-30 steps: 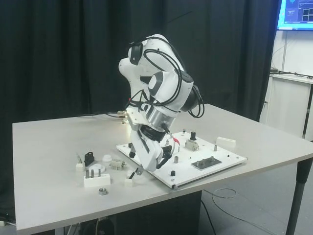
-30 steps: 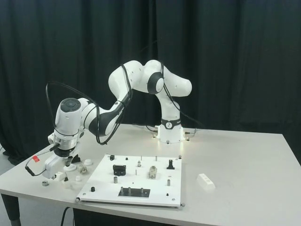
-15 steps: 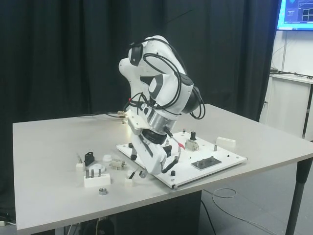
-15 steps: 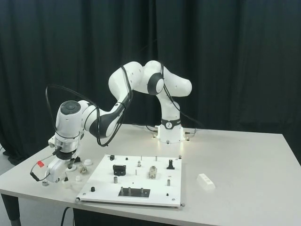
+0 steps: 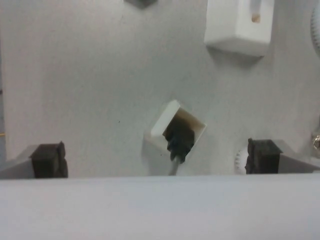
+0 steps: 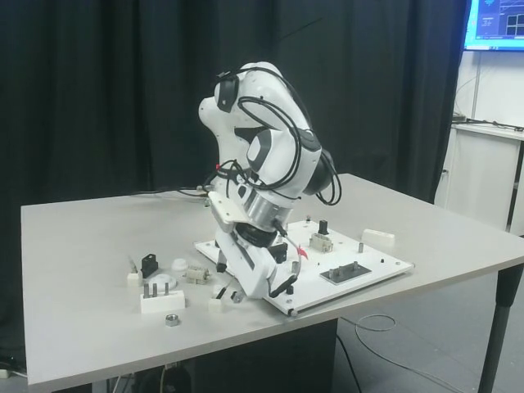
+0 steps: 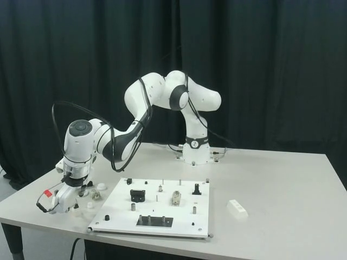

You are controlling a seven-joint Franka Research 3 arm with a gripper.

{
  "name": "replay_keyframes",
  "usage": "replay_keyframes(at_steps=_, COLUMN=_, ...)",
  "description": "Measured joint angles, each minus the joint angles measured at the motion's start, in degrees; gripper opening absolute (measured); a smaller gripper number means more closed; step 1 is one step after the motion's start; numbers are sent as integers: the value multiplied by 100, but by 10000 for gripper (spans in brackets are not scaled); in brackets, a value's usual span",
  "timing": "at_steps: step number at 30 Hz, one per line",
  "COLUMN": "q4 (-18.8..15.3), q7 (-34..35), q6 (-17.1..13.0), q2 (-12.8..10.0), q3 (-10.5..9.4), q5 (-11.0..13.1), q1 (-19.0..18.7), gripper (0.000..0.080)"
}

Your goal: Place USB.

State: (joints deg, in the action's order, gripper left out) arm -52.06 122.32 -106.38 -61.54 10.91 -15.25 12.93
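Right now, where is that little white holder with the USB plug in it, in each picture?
Wrist view: the white holder lies between the open fingers.
First room view: on the table beside the gripper, at.
Second room view: hidden behind the gripper.
Shared landmark: the white board.

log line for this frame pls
phase: over USB pickup | gripper: open, empty, above table | USB: in small white holder, not grasped | board: beside arm

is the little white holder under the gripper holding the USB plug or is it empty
Holding it. In the wrist view the white holder has a black USB plug seated in its opening, stem sticking out. The gripper hangs above, fingers spread wide, touching neither.
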Motion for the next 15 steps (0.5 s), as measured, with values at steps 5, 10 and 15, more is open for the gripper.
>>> replay_keyframes(at_steps=5, q4=0, q7=-45, q6=-1, q2=-25, q3=0, q5=0, q1=31, gripper=800)
replay_keyframes(at_steps=10, q4=0, q7=-91, q6=-7, q2=-43, q3=0, q5=0, q1=56, gripper=800)
replay_keyframes(at_steps=15, q4=0, q7=-101, q6=-8, q2=-50, q3=0, q5=0, q1=70, gripper=800)
